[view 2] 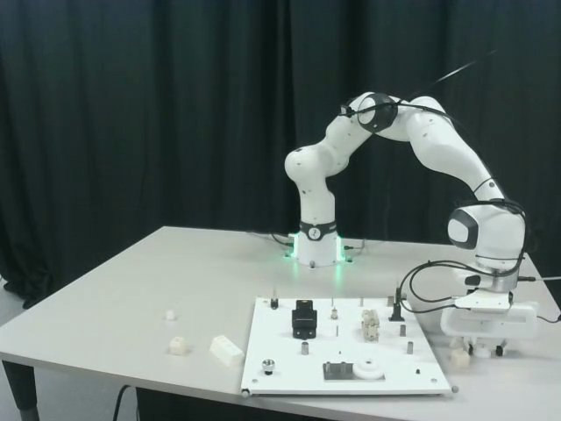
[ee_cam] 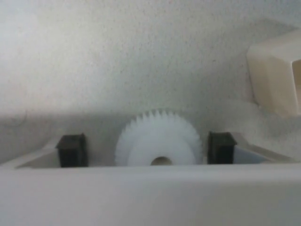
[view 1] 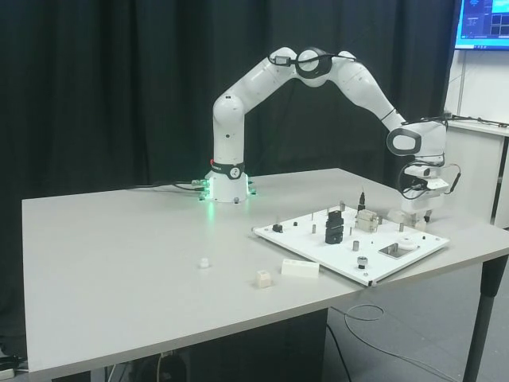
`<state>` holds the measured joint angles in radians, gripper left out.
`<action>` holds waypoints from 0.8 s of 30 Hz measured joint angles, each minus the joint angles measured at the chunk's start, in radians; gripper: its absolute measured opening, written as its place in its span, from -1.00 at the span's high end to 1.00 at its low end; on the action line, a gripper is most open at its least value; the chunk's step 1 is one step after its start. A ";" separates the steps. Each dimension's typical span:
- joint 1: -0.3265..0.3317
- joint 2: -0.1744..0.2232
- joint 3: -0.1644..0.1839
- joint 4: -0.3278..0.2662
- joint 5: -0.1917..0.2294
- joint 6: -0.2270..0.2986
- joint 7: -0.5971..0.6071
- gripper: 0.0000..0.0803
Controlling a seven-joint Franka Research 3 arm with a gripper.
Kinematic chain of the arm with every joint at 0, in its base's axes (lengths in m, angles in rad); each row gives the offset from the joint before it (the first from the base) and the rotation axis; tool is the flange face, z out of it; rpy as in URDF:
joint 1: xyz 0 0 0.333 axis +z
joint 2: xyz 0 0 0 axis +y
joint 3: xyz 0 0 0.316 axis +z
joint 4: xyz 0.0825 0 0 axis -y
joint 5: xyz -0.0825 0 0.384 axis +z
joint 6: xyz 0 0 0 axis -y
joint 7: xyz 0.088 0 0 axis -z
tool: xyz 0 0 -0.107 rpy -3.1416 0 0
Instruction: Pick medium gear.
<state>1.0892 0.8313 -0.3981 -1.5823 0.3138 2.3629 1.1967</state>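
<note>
The gear (ee_cam: 159, 141) lies between the wide-open end effector's (ee_cam: 146, 149) fingers (ee_cam: 72, 150), untouched; its lower half is hidden.

Open gaps between medium gear (ee_cam: 159, 140) and pincer (ee_cam: 146, 149) fingertips.

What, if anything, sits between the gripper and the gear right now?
Nothing visible. In the wrist view the gear lies on the table between the two fingertips, with open gaps on both sides. The gripper is open around it.
</note>
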 joint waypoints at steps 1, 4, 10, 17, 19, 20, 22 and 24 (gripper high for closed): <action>0.000 0.000 0.000 0.000 0.000 -0.001 0.000 -0.74; 0.000 0.000 -0.001 0.000 0.000 -0.005 0.000 -0.34; 0.000 0.000 -0.003 0.000 0.000 -0.008 -0.001 -0.34; 0.000 -0.002 -0.016 0.017 0.000 -0.018 -0.002 0.01; 0.000 -0.005 -0.022 0.026 0.000 -0.030 -0.002 0.01; 0.000 -0.007 -0.025 0.032 0.000 -0.038 -0.002 0.01; 0.000 -0.010 -0.032 0.044 0.000 -0.059 -0.002 0.01; 0.000 -0.014 -0.039 0.055 0.000 -0.079 -0.003 0.01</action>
<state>1.0892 0.8175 -0.4367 -1.5269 0.3138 2.2839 1.1932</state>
